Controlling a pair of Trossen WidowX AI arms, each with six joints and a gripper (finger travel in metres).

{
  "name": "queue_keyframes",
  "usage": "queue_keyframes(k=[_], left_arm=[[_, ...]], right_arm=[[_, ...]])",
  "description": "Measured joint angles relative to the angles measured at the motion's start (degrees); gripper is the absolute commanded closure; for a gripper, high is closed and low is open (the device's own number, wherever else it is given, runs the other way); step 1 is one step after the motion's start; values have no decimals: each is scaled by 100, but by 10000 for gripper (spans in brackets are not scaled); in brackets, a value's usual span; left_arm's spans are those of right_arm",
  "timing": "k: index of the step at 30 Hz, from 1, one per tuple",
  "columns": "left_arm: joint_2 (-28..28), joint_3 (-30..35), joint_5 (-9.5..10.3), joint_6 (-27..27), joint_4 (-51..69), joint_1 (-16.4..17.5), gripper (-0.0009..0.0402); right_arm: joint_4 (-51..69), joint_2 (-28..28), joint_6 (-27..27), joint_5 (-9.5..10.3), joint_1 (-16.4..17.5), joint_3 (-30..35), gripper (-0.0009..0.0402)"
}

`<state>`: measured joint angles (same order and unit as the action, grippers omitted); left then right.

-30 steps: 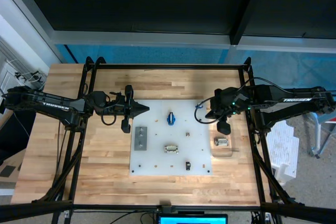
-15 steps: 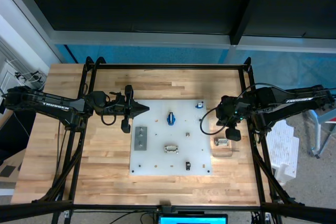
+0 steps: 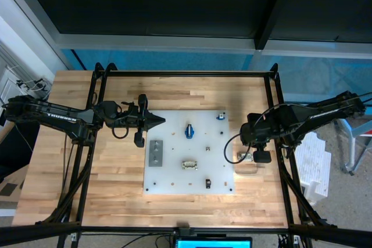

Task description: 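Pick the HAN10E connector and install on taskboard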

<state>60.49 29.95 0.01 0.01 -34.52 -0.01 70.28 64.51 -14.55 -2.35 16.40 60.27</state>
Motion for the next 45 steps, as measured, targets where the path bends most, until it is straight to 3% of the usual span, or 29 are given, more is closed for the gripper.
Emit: queue_keyframes(k=[11,25,30,45], left_arm=[[0,-2,2,-2,0,0,392],[0,0,0,0,2,0,392],[0,0,0,-2,0,0,392],[0,-2,0,-2,0,0,392]], right_arm=[[46,363,-109,-223,417,-33,374],[-214,455,-616,-260,601,-485,185],[-345,597,-627,-260,616,-638,138],[-1224,732,-769,-260,817,-1274,123]])
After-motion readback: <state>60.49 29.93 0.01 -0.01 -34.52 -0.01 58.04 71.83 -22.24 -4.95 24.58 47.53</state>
